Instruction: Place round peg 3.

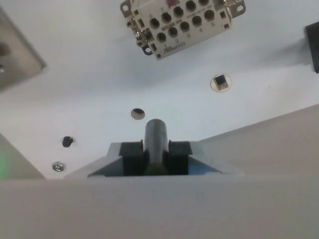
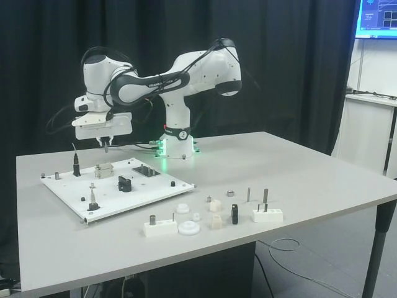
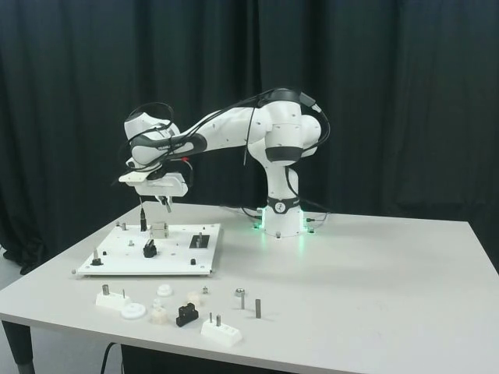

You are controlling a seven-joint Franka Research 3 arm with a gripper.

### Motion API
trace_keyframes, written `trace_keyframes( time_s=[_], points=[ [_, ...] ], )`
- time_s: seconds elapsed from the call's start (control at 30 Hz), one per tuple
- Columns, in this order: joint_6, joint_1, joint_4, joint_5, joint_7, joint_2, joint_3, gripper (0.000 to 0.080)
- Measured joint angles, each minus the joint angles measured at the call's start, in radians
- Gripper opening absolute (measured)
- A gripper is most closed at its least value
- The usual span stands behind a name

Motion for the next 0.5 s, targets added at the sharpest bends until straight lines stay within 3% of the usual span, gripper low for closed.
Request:
trace_keyframes(
  time_s=[0.5],
  points=[
    [-0.002,0.009,0.0,-0.007,0.005,0.0,-0.007,0.0103]
  ],
)
